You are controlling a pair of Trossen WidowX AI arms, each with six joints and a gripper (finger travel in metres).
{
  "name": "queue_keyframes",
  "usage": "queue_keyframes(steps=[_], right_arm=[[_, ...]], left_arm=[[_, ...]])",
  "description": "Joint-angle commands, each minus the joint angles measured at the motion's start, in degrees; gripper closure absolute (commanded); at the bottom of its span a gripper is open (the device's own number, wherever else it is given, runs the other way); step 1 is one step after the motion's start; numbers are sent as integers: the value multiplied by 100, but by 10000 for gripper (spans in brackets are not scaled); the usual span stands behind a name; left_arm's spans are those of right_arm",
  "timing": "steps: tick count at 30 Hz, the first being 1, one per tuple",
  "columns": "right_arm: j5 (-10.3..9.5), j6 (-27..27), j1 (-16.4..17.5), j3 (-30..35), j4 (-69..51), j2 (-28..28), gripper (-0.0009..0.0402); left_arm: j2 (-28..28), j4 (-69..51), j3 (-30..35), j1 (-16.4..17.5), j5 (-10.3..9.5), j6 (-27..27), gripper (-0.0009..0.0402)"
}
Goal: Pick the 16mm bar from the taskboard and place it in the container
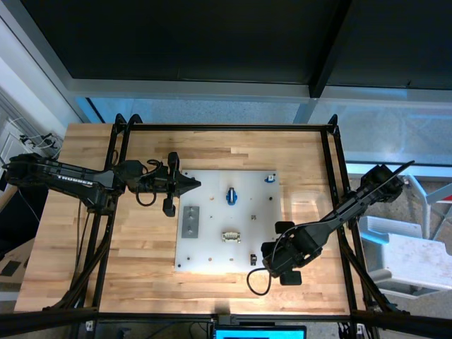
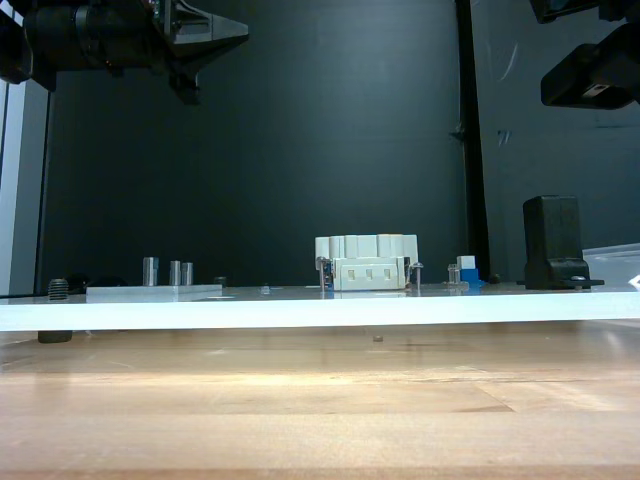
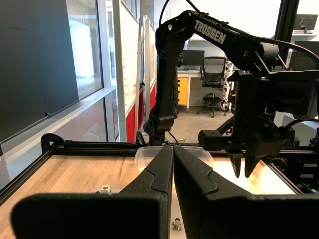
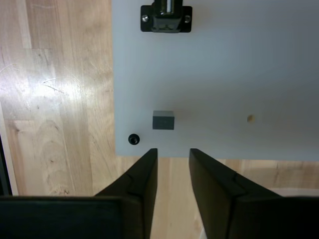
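The white taskboard lies mid-table. On its grey metal block three silver bars stand upright; the thickest, at the left, looks like the 16mm bar. My left gripper hovers high over the board's far left corner, level and shut with nothing in it. The clear container sits on the wood beyond those fingertips. My right gripper points down over the board's near right corner, slightly open and holding nothing; it is also visible as the right gripper in the left wrist view.
The board also carries a blue knob, a silver connector, a black fitting, a small grey cube and a black screw. A black frame rings the wooden table.
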Motion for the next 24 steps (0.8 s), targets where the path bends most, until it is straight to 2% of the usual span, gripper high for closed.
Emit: queue_keyframes(steps=[1,10,24], right_arm=[[9,-9,9,-9,74,46,268],[4,0,22,-11,155,216,207],[7,-15,46,-87,310,424,205]], left_arm=[[2,0,2,2,2,0,393],[2,0,2,2,0,0,393],[2,0,2,2,0,0,393]])
